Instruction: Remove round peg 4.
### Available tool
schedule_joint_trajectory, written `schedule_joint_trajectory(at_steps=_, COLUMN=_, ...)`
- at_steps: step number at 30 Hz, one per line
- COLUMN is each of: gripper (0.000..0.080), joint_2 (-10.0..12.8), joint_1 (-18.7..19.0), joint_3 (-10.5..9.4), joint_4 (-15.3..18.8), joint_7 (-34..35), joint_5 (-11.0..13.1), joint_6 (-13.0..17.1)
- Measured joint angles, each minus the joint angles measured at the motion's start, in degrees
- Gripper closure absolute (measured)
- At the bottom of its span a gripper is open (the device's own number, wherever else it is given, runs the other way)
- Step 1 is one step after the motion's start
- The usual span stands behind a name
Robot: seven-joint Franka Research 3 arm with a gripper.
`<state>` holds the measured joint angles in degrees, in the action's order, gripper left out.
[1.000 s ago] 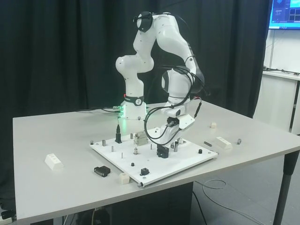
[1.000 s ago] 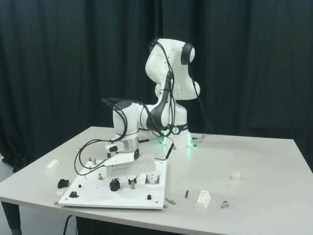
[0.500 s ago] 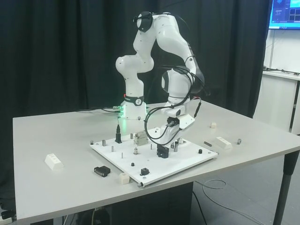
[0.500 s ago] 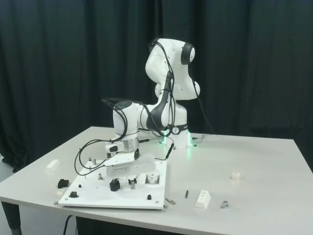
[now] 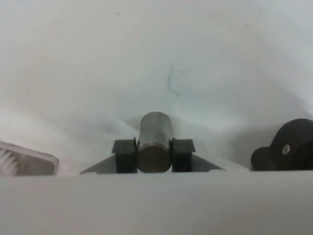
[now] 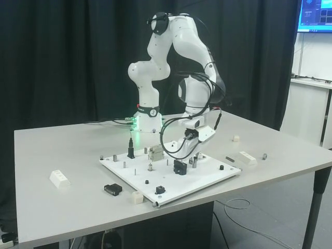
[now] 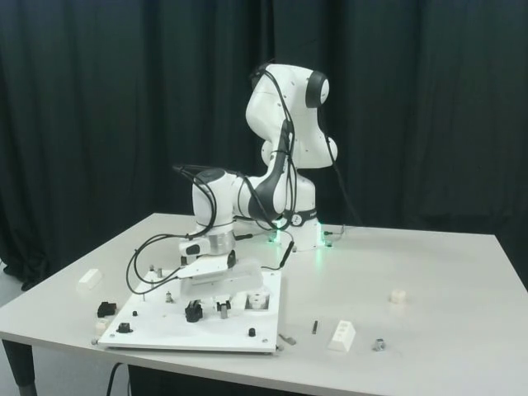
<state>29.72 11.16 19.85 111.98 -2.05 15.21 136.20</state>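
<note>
In the wrist view a grey round peg (image 5: 155, 142) stands between my two black finger pads (image 5: 125, 155), which press on both its sides. My gripper (image 5: 154, 155) is shut on it over the white board (image 5: 195, 58). In the room views the gripper (image 6: 193, 160) (image 7: 221, 307) hangs low over the middle of the white board (image 6: 207, 179) (image 7: 206, 337). Whether the peg's lower end is still in its hole, I cannot tell.
A black part (image 5: 286, 147) (image 6: 179, 168) sits close beside the gripper. On the board stand a black post (image 6: 131, 148) and several small pegs. Around the board lie white blocks (image 6: 59, 178) (image 6: 247, 157), a black piece (image 6: 112, 189) and a white cube (image 6: 137, 196).
The arm's wrist and elbow have risen very slightly. The gripper stays at the same spot over the board.
</note>
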Motion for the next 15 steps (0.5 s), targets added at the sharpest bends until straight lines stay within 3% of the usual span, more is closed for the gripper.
schedule_joint_trajectory(at_steps=15, gripper=0.0653, joint_2=-2.4, joint_1=0.3, joint_3=-0.01, joint_4=2.2, joint_7=-1.5, joint_5=-0.1, joint_6=2.7)
